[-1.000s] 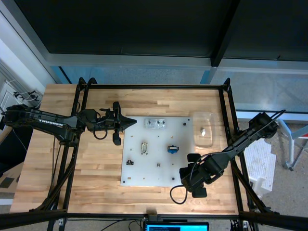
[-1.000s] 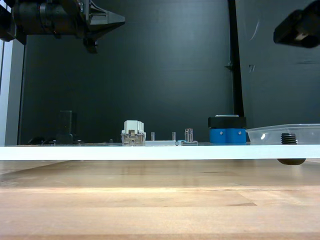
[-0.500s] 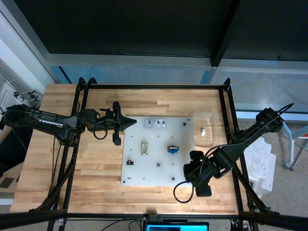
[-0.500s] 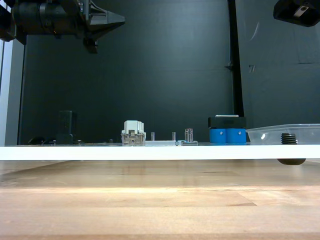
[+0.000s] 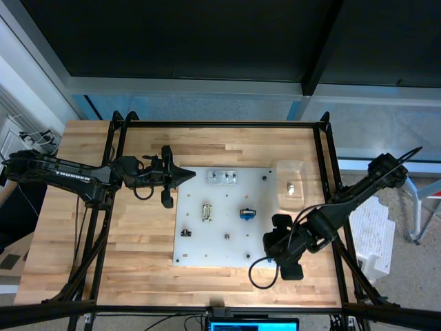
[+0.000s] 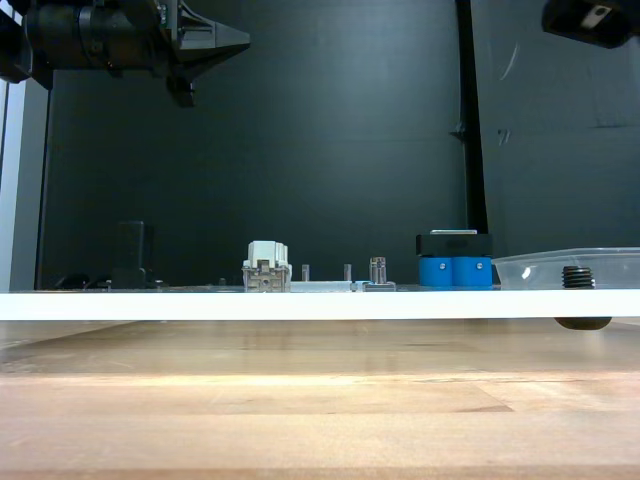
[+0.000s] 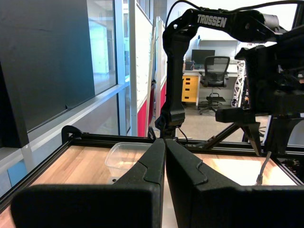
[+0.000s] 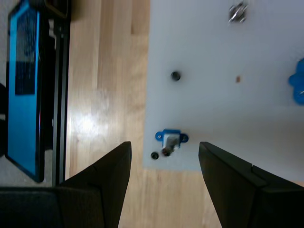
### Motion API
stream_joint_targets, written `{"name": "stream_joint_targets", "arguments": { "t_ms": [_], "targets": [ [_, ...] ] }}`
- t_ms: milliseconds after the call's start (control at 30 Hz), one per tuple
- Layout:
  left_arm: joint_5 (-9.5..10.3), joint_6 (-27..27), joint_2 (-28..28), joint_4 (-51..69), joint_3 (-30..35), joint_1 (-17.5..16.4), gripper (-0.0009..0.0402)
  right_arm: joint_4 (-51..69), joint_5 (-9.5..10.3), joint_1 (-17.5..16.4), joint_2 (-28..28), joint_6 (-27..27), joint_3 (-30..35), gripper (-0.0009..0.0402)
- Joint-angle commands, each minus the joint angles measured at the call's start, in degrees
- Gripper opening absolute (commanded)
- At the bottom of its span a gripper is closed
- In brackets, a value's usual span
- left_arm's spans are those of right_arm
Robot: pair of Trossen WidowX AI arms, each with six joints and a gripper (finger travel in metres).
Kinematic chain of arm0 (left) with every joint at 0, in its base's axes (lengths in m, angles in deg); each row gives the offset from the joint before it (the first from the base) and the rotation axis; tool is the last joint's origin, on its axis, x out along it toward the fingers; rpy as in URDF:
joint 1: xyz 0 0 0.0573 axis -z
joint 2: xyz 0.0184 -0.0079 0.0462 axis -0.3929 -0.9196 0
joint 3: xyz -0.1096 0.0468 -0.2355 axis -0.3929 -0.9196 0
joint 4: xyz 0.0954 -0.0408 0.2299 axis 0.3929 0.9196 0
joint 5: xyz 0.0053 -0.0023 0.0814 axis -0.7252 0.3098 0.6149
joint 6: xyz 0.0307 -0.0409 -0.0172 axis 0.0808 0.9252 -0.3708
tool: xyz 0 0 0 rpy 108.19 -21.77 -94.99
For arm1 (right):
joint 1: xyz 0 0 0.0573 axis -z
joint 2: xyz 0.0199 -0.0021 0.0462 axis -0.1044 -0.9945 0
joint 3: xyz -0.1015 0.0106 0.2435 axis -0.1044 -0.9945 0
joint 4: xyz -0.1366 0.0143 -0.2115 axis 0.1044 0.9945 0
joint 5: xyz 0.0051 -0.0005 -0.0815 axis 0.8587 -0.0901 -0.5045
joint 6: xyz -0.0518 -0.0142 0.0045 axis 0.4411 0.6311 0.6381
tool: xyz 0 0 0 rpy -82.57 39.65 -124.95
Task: Pick the RJ45 connector and install on taskboard
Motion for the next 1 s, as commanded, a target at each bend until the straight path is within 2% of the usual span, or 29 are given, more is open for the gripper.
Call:
{"name": "stream_joint_targets", "arguments": {
  "t_ms": [33, 100, 200, 267, 500, 833, 1000],
  "targets": [
    [0.0, 0.0, 0.0, -0.02, 0.0, 0.0, 0.0, -0.33, -1.09, 1.11, 1.57, 0.59, 0.02, 0.0197],
    [0.0, 0.0, 0.0, -0.02, 0.0, 0.0, 0.0, -0.5, -1.6, 2.05, 2.6, 1.44, 0.0, 0.0196],
    [-0.02, 0.0, 0.0, 0.0, 0.0, 0.0, 0.0, -0.63, -4.33, 4.02, 4.13, 2.69, -0.31, 0.0196],
    [-0.02, 0.0, -0.02, -0.02, 0.0, -0.02, 0.0, -1.01, -4.98, 5.77, 5.29, 3.23, -1.09, 0.0196],
    [0.0, -0.02, 0.0, 0.0, 0.0, 0.0, 0.0, -6.88, -5.57, 12.55, 9.73, 8.83, -5.07, 0.0196],
    [0.0, -0.02, 0.0, -0.02, 0.0, 0.0, 0.0, -17.79, -5.77, 23.1, 15.19, 19.5, -9.77, 0.0196],
    [0.0, -0.02, 0.0, -0.02, 0.0, 0.0, 0.0, -23.69, -6.08, 26.73, 17.03, 23.85, -12.55, 0.0196]
  ]
}}
